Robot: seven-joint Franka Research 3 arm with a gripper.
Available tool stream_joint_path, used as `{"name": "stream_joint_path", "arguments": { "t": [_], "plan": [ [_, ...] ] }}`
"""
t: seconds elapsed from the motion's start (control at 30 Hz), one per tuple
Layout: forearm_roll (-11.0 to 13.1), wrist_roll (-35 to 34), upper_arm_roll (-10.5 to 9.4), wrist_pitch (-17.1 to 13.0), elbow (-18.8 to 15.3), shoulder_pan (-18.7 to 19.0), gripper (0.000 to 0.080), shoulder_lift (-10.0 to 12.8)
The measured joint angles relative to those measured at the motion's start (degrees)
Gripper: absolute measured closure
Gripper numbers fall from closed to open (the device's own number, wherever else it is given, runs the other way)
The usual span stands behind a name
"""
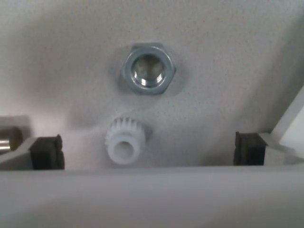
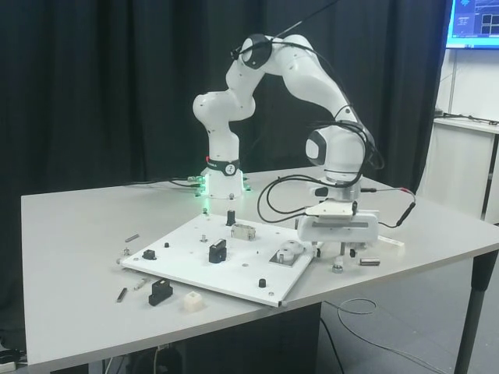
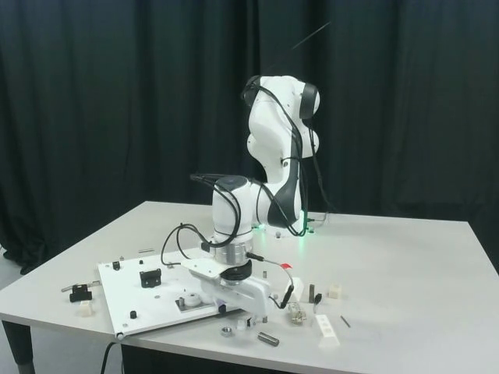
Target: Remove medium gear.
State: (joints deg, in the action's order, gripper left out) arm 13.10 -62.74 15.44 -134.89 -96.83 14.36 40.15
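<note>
The gripper (image 1: 147, 151) is spread wide and holds nothing. A white gear (image 1: 125, 141) lies on the grey table (image 1: 228, 61) between its fingers (image 1: 47, 152), just beside a hex nut (image 1: 148, 69).

White arm (image 3: 265, 179) bent low over the grey counter (image 3: 405, 265).
Its end effector (image 3: 253, 318) hangs at the near right edge of the white board (image 3: 132, 292), a nut (image 3: 227, 331) just beside it.
</note>
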Motion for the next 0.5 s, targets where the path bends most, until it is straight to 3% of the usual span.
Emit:
{"name": "stream_joint_path", "arguments": {
  "t": [0.5],
  "plan": [
    [-0.2, 0.0, 0.21, 1.3, 0.0, -0.1, 0.0003, -1.0]
  ]
}}
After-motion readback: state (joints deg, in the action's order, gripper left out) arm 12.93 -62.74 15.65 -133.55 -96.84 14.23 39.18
